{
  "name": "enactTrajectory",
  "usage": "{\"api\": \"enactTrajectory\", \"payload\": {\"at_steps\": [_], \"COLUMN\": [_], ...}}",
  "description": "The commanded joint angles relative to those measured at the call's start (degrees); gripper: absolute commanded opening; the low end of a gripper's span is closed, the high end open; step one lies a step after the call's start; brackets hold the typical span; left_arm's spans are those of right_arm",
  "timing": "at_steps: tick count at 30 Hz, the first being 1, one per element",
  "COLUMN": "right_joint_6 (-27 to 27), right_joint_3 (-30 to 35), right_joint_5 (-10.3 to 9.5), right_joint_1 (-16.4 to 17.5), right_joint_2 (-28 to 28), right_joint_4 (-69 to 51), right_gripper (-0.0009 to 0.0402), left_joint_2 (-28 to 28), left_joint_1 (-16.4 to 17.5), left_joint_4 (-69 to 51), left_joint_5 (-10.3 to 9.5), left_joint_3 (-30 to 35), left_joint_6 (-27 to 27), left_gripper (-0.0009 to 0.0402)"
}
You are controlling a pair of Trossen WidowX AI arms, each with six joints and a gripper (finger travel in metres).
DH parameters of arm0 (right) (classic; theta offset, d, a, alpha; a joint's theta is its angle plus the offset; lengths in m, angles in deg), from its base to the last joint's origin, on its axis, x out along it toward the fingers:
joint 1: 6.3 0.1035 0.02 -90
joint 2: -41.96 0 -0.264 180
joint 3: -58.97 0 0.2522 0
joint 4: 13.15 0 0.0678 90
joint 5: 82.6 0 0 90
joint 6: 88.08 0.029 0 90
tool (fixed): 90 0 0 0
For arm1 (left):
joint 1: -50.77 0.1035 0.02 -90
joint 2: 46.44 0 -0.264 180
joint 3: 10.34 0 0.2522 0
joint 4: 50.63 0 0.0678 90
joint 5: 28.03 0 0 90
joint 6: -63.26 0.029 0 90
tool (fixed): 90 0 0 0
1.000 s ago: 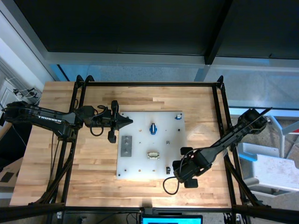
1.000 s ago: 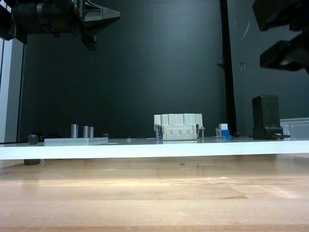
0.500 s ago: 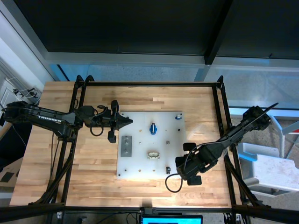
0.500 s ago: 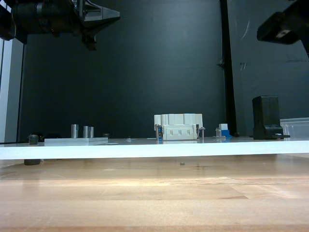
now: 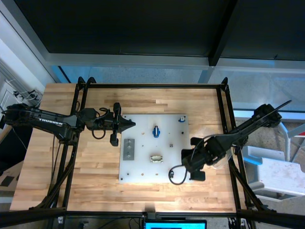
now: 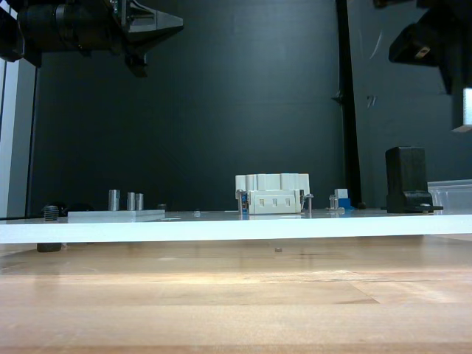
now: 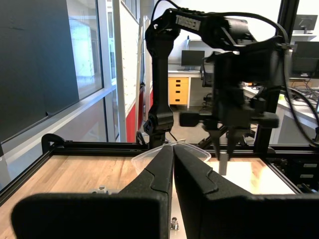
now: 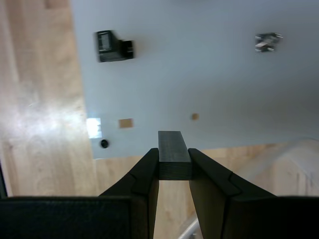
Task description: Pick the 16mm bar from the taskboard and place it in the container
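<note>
We log right gripper (image 8: 174, 155) clamped on 16mm bar (image 8: 172, 142). Bar hangs upright over right edge of taskboard (image 8: 199, 74), raised clear of fittings, near container (image 7: 144, 155). Left gripper (image 7: 173, 159) parked over board's left edge, fingers pressed together, empty.

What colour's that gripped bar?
Dark grey bar, right wrist view; right gripper over taskboard edge, left gripper opposite.
</note>
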Motion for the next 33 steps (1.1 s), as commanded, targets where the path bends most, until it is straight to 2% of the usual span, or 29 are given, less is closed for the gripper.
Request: {"api": "enactTrajectory", "payload": {"at_steps": [1, 12, 28, 33], "right_joint_6": [0.6, 4.1, 9.5, 11.4], "right_joint_3": [-2.4, -9.3, -16.9, -20.3], "right_joint_5": [-0.07, -0.07, -0.09, -0.76], "right_joint_1": [-1.2, -4.8, -5.7, -5.8], "right_joint_2": [-2.4, -10.3, -18.8, -21.1], "right_joint_4": [0.0, -1.0, -5.1, -5.2], "right_gripper": [0.0012, 0.0012, 0.0012, 0.0012], "left_joint_2": [0.0, 0.0, 0.0, 0.0], "left_joint_1": [0.0, 0.0, 0.0, 0.0], "left_joint_4": [0.0, 0.0, 0.0, 0.0], "left_joint_5": [0.02, 0.02, 0.02, 0.02], "left_joint_3": [0.0, 0.0, 0.0, 0.0], "left_joint_6": [0.0, 0.0, 0.0, 0.0], "left_gripper": [0.0000, 0.0000, 0.0000, 0.0000]}}
